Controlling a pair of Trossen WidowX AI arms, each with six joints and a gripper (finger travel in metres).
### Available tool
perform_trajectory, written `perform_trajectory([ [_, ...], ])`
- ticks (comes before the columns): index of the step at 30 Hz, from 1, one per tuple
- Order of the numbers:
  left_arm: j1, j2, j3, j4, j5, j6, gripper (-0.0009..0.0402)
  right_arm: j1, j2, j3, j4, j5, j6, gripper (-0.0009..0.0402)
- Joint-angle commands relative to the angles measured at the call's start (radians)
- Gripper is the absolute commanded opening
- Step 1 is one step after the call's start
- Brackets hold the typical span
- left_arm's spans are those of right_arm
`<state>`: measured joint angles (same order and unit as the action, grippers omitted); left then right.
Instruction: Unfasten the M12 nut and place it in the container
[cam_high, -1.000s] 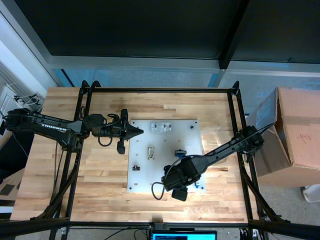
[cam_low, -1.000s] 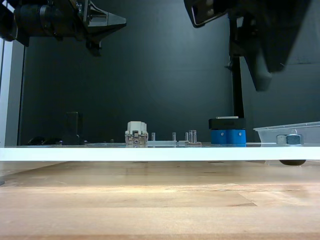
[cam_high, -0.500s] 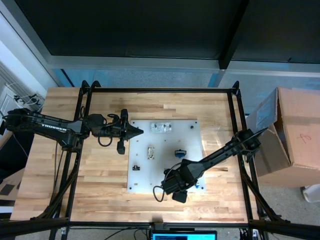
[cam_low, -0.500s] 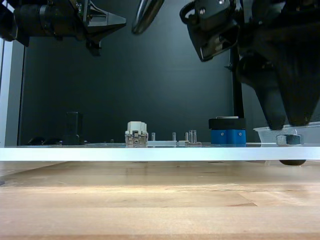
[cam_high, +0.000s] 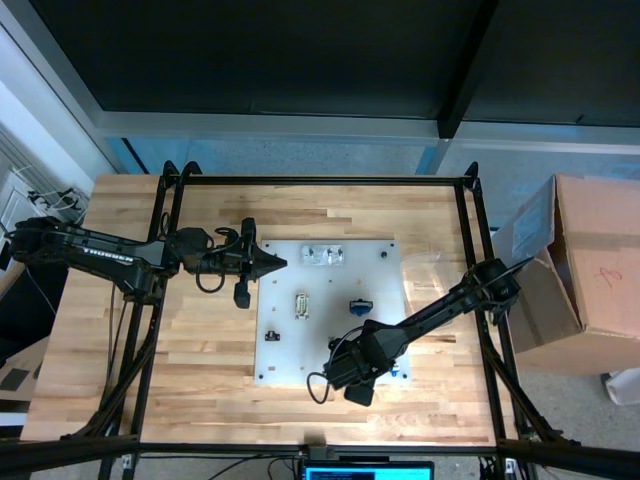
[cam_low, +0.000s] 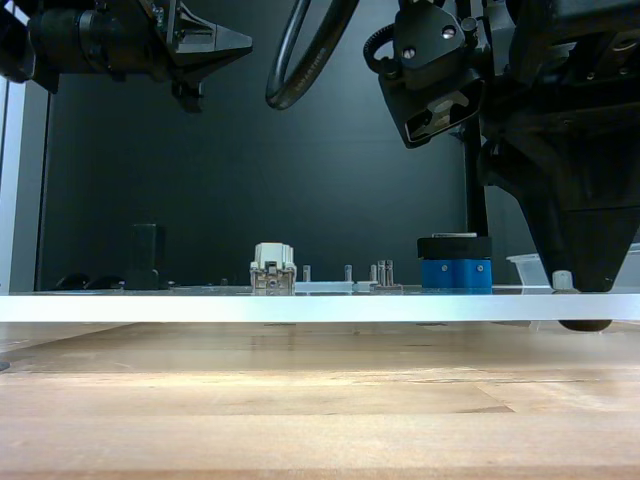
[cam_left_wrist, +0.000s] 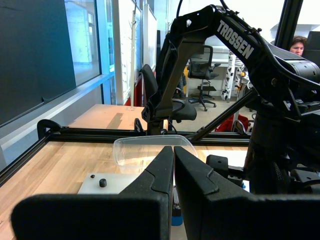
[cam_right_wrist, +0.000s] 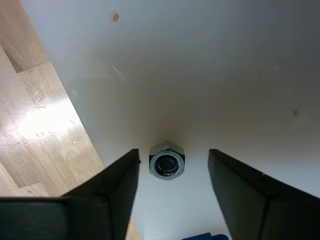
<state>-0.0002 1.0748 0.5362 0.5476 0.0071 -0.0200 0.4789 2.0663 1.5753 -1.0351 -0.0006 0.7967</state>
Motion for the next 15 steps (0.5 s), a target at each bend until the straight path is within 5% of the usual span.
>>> perform_trajectory([
  [1, 0.0, 0.0, 0.0, 0.0, 0.0, 0.0, 0.0, 0.0, 0.0, -0.001, 0.0, 0.0, -0.001, 0.013],
  [15, 0.0, 0.0, 0.0, 0.0, 0.0, 0.0, 0.0, 0.003, 0.0, 0.0, 0.005, 0.0, -0.169, 0.0],
])
